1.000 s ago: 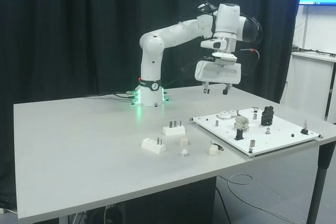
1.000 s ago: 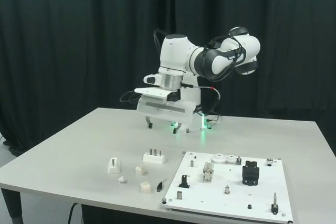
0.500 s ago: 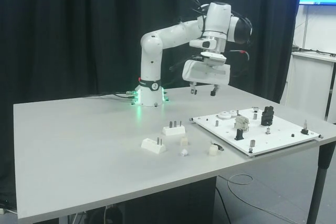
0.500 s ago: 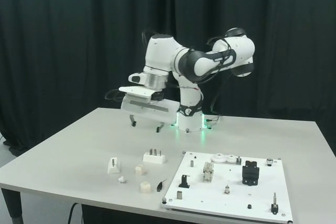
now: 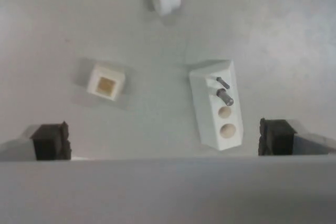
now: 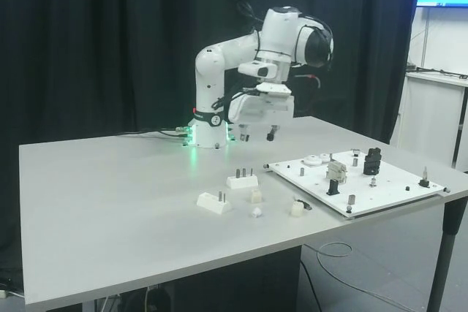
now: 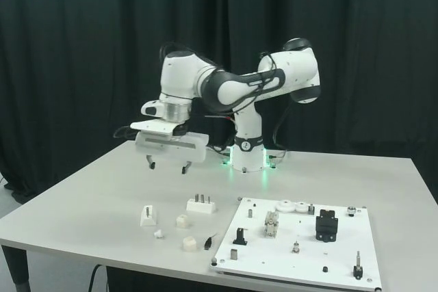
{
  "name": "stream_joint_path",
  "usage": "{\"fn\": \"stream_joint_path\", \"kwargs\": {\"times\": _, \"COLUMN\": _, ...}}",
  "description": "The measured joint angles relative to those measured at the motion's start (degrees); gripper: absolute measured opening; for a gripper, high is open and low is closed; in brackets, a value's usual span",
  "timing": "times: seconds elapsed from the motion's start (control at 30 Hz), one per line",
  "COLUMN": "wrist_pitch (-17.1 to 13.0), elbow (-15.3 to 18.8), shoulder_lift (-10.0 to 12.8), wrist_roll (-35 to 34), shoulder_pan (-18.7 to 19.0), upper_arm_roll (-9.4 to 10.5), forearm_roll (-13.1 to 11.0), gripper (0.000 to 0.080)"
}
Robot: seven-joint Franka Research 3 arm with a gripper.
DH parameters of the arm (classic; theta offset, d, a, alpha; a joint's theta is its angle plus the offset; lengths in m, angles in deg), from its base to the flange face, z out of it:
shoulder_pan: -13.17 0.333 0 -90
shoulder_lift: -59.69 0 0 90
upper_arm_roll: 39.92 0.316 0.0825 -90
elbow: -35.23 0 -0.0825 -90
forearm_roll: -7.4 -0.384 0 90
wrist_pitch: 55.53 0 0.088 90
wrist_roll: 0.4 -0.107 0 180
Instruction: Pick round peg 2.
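Hovering high over the counter, the pincer hangs open above a white block with pegs.

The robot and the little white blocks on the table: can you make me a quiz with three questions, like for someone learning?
1. True or false: the gripper is holding a peg.
2. In the wrist view, how many of the four holes in the long block have a peg in them?
   A. none
   B. two
   C. four
3. Fill in: the arm's base glows ____.

Key:
1. False. It hangs above the table with fingers apart and nothing between them.
2. B. Two pegs stand at one end; the other two holes are empty.
3. Green.
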Motion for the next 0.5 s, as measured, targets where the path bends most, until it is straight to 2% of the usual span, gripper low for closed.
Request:
{"fn": "stream_joint_path", "kwargs": {"times": 0.27, "wrist_pitch": 2.8, "elbow": -1.8, "shoulder_lift": 2.0, "wrist_roll": 6.4, "shoulder_pan": -5.1, "upper_arm_roll": 0.79, "forearm_roll": -2.7, "gripper": 0.08}}
{"fn": "stream_joint_path", "kwargs": {"times": 0.5, "wrist_pitch": 3.0, "elbow": -2.7, "shoulder_lift": 3.0, "wrist_roll": 10.3, "shoulder_pan": -8.0, "upper_arm_roll": 2.67, "forearm_roll": -3.6, "gripper": 0.08}}
